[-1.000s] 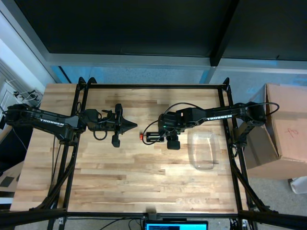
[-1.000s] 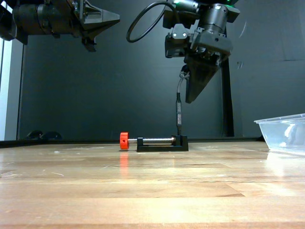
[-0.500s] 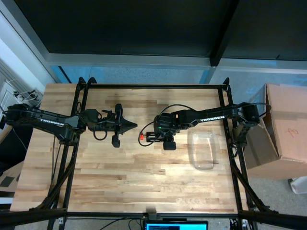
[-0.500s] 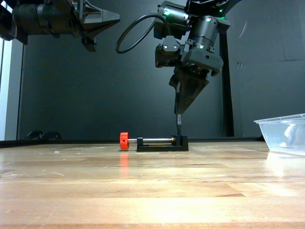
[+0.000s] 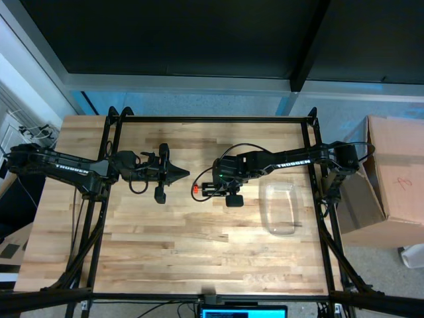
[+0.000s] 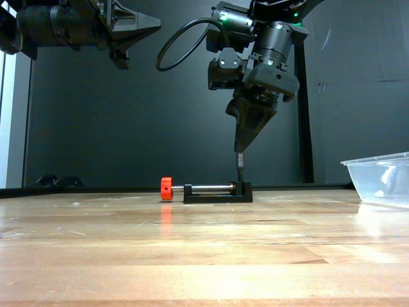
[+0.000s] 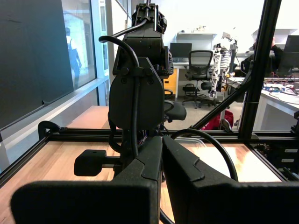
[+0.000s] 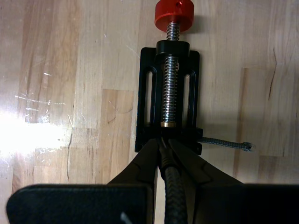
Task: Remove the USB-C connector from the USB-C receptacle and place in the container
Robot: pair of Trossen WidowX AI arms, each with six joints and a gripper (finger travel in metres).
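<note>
Extraction is not yet done. The USB-C connector (image 6: 240, 167) stands upright, apparently seated in the USB-C receptacle (image 6: 241, 188) near the table's middle. The right gripper (image 6: 241, 149) is closed on the connector's upper end (approach from directly above). Lifting out and transfer to the container (image 6: 378, 169), toward the right edge, remain. The left gripper (image 6: 157, 24), fingers together and empty, hangs high over the table's left half.

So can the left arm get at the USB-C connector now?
Probably not: the right gripper is shut on the USB-C connector, upright in its receptacle, while the left gripper hangs high to the left.
</note>
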